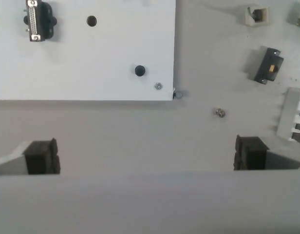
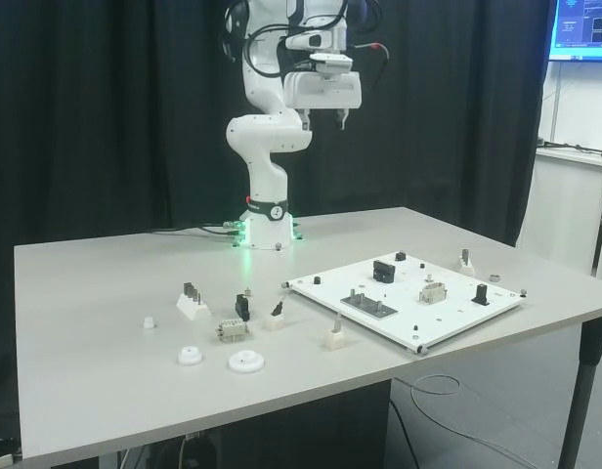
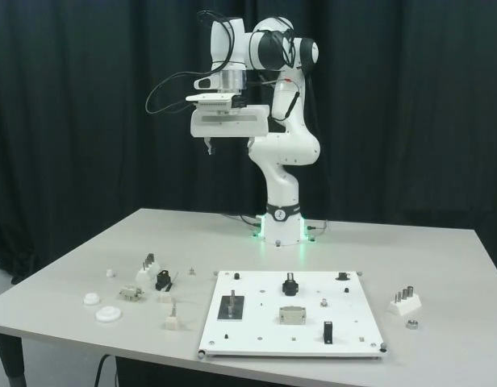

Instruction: Pick Ethernet.

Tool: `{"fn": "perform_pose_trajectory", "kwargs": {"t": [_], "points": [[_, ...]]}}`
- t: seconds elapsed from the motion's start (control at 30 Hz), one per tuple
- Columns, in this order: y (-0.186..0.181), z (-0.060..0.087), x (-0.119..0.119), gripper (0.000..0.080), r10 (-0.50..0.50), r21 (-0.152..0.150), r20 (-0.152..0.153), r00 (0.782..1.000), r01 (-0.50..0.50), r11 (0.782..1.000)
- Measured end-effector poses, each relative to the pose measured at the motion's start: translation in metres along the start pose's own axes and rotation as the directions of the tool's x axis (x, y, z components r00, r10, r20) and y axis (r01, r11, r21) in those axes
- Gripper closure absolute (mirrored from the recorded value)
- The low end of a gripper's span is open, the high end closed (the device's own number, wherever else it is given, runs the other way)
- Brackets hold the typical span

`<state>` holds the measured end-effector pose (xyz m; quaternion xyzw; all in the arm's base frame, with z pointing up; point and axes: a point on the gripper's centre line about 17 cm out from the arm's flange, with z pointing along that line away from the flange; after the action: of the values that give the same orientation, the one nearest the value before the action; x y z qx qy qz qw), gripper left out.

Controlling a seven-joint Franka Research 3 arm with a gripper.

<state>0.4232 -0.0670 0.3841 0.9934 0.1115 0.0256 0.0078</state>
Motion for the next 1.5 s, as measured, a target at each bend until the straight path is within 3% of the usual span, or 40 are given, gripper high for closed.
{"fn": "perform_pose_trajectory", "kwargs": {"t": [1.5], "points": [[0.026, 0.010, 0.022, 0.0003, -0.037, -0.001, 0.015, 0.999, 0.037, 0.999]]}}
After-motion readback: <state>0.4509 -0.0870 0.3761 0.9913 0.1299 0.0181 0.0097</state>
